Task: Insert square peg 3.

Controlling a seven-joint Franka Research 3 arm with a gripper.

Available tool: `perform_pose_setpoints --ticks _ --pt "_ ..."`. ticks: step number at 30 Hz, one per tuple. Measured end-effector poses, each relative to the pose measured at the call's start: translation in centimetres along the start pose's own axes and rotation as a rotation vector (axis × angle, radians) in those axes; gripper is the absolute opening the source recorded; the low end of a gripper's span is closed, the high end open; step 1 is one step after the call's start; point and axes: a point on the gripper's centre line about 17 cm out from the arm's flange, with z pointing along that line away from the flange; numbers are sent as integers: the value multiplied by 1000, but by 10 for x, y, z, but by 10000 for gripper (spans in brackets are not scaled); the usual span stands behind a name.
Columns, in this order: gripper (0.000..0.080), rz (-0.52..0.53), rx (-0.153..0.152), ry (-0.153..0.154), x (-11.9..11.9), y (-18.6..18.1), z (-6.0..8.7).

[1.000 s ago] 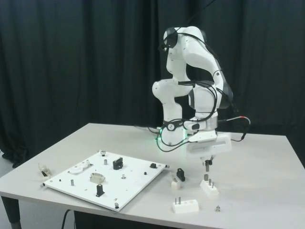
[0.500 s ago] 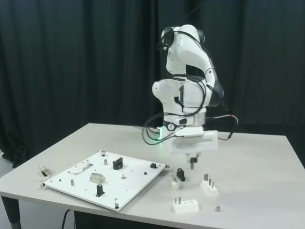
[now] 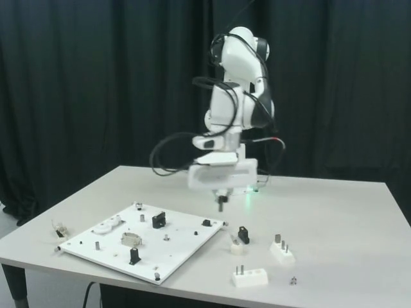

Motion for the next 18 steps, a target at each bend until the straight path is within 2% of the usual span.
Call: perform_pose_setpoints --ticks 10,18 --pt "116 -62 -25 -12 -24 80 -36" --pt "116 -140 -42 -17 -45 132 -50"
